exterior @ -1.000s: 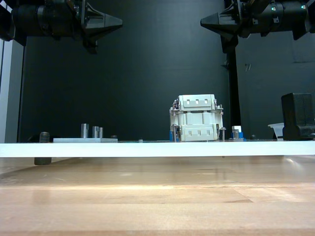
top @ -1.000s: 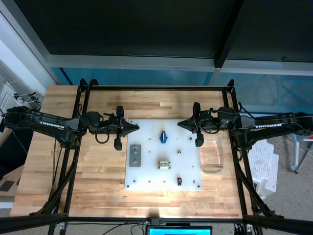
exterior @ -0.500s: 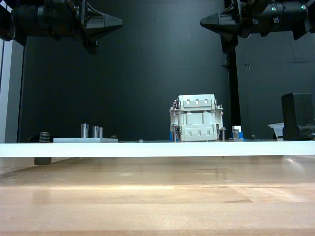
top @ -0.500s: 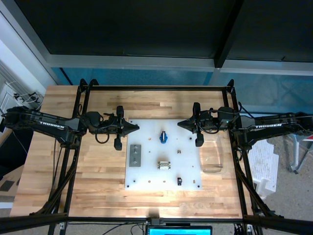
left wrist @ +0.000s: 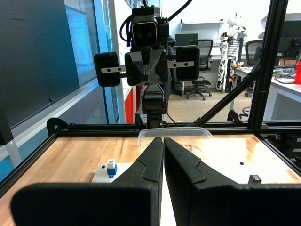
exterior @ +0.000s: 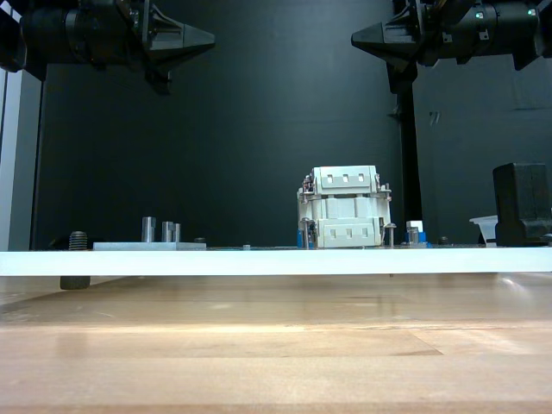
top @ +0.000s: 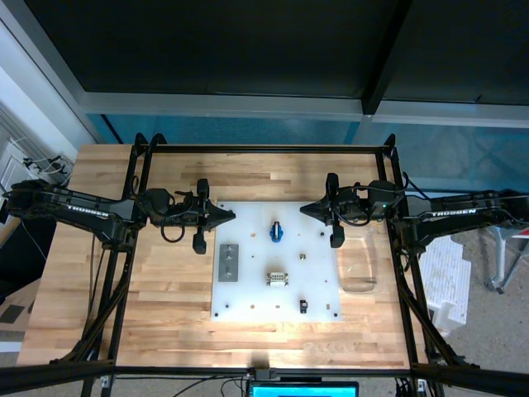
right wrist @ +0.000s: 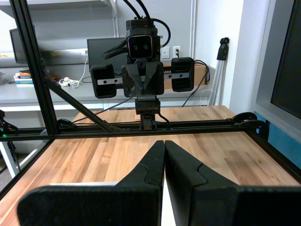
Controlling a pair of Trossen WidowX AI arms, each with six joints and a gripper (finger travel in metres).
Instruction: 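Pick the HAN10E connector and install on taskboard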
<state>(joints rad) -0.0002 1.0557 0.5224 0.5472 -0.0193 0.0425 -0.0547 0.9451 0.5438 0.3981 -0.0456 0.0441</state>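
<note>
The HAN10E connector [top: 277,279] stands upright on the white taskboard [top: 248,289], a little toward the near side of its middle; in the low view the connector [exterior: 345,209] shows as a beige block two tiers high. My left gripper [top: 232,215] hovers high over the board's far left corner, shut and empty. Mirroring it, my right gripper [top: 302,210] hangs shut and empty over the far right part of the board. Both the left gripper [exterior: 212,36] and the right gripper [exterior: 354,39] are well above the connector. In the wrist views the left gripper [left wrist: 163,140] and the right gripper [right wrist: 164,142] have their fingers pressed together.
On the board stand a grey block with two holes [top: 228,263] at the left, a small blue part [top: 275,231] toward the far side and a small black part [top: 303,307] near the front. A clear plastic tray [top: 357,265] lies just right of the board.
</note>
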